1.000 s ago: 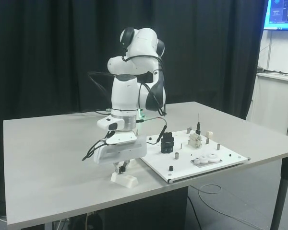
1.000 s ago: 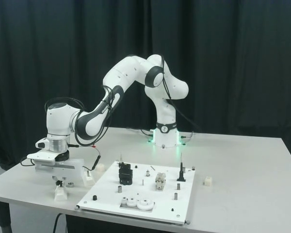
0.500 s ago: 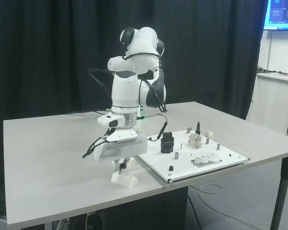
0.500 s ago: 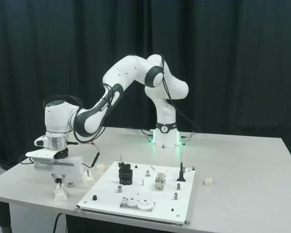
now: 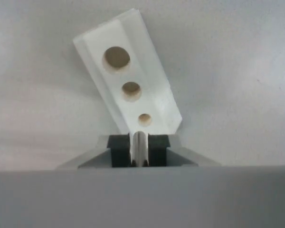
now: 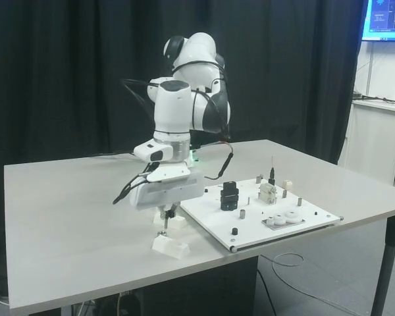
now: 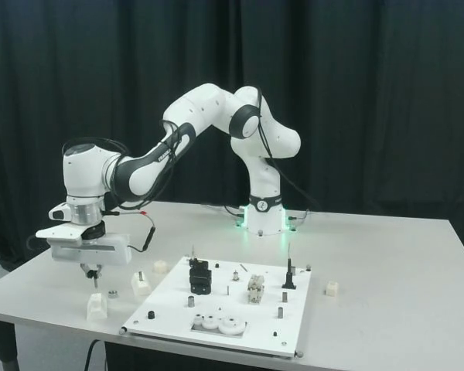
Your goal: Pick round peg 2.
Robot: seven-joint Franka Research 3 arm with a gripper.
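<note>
Holding round peg 2 [image 5: 139, 147] between them, the black fingers [image 5: 118, 151] of the gripper [image 6: 164, 216] are clamped on its sides. In the wrist view the thin white peg sits at the lower middle of the frame, standing straight between the two pads.

A white peg holder block [image 5: 128, 76] lies on the grey desk [image 5: 237, 71] in the upper middle of that frame. It is tilted and has three round holes in a row, going from big to small. The peg is up in the air above the end with the smallest hole, not in any hole.

In the first room view the white arm [image 6: 178, 99] hangs at the left middle of the frame, and the peg holder block [image 6: 171, 247] rests on the desk just under the gripper, apart from it. A white board [image 6: 263, 220] with small parts lies to the right of the block, near the desk's front edge.

In the second room view the gripper [image 7: 93, 272] is at the left, above the block [image 7: 97, 305].
</note>
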